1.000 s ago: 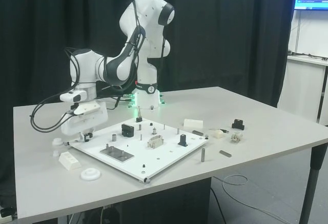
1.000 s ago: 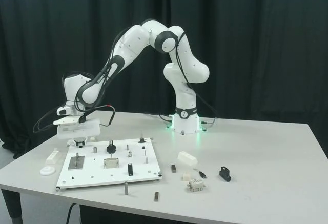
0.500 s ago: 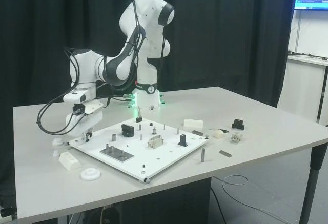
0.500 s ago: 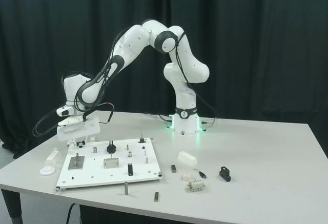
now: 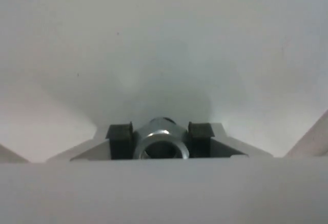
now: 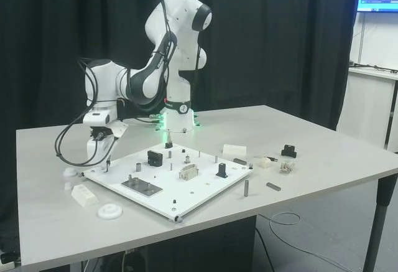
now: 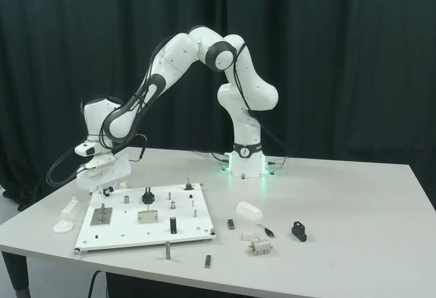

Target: Remove bolt 4.

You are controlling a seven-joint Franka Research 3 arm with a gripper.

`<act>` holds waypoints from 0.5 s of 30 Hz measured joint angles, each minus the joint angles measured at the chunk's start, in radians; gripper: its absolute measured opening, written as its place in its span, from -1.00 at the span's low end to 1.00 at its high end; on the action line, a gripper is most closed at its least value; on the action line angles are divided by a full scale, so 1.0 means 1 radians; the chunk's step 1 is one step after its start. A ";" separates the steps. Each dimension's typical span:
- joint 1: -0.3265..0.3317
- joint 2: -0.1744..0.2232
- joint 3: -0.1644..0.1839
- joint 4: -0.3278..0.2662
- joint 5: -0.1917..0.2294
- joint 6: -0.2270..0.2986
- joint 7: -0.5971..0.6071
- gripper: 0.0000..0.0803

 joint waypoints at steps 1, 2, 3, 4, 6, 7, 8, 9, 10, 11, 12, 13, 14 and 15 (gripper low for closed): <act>0.000 0.000 0.000 0.001 -0.004 0.000 -0.001 -0.43; 0.001 0.000 0.000 0.002 -0.008 0.000 -0.001 -0.43; 0.001 -0.001 0.000 0.003 -0.011 -0.001 -0.001 -0.43; 0.001 -0.001 0.000 0.004 -0.014 -0.001 -0.001 -0.43; 0.001 -0.003 -0.001 0.007 -0.021 -0.005 -0.001 -0.43; 0.001 -0.005 -0.002 0.009 -0.025 -0.009 -0.001 -0.43; 0.001 -0.007 -0.004 0.010 -0.029 -0.013 -0.001 -0.43; 0.002 -0.010 -0.006 0.012 -0.034 -0.019 -0.001 -0.43; 0.002 -0.012 -0.009 0.015 -0.039 -0.024 -0.001 -0.43; 0.002 -0.015 -0.011 0.017 -0.043 -0.031 -0.001 -0.43; 0.002 -0.019 -0.013 0.019 -0.047 -0.040 -0.001 -0.43; 0.002 -0.023 -0.015 0.021 -0.050 -0.048 -0.001 -0.43; 0.002 -0.028 -0.018 0.022 -0.054 -0.056 -0.001 -0.43; 0.002 -0.033 -0.020 0.023 -0.057 -0.062 -0.001 -0.43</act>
